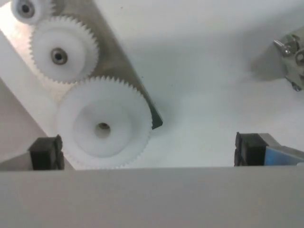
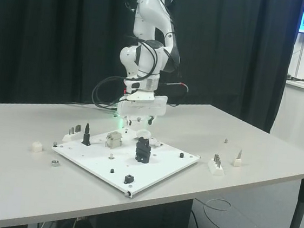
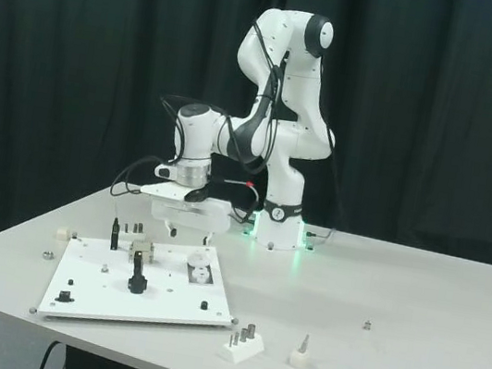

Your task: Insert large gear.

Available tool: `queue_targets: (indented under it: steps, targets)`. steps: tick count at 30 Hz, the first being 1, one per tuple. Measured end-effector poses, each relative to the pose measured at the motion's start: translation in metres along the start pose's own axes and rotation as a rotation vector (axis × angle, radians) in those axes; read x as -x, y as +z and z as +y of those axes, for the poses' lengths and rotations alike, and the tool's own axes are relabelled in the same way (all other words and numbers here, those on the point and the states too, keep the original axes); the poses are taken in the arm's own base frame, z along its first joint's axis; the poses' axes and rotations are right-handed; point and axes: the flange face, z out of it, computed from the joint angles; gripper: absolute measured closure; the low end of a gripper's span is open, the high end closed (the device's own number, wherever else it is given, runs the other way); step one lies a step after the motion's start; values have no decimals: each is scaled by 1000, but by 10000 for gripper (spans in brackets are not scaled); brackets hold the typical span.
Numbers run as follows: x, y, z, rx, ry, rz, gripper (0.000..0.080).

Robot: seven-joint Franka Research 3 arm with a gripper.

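The large white gear point(image 1: 103, 124) lies flat on a grey metal plate point(image 1: 111, 45), its teeth meeting a medium white gear point(image 1: 63, 49). A small white gear point(image 1: 28, 9) lies beyond that one. My gripper point(image 1: 147, 151) is open and hangs just above the large gear. One black fingertip point(image 1: 46, 153) is beside the gear's rim and the other is far off to its other side. Nothing is held. In the room views the gripper point(image 2: 140, 125) point(image 3: 190, 230) hovers low over the gears point(image 3: 200, 267) on the white board point(image 2: 157, 166) point(image 3: 92, 301).
On the board stand a black upright part point(image 2: 142, 149) point(image 3: 136, 276), a black peg point(image 2: 87, 134) point(image 3: 115, 231) and a metal fitting point(image 1: 292, 57). A white pin holder point(image 2: 216, 164) point(image 3: 241, 344) and a small white block point(image 2: 37, 146) sit on the grey table.
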Motion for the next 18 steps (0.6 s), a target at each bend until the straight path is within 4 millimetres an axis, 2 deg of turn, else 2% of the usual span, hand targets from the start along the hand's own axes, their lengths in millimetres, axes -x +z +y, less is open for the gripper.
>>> queue_targets:
  steps: [18]
  targets:
    - [-1, 16, 9, 32, 18, 10, 3]
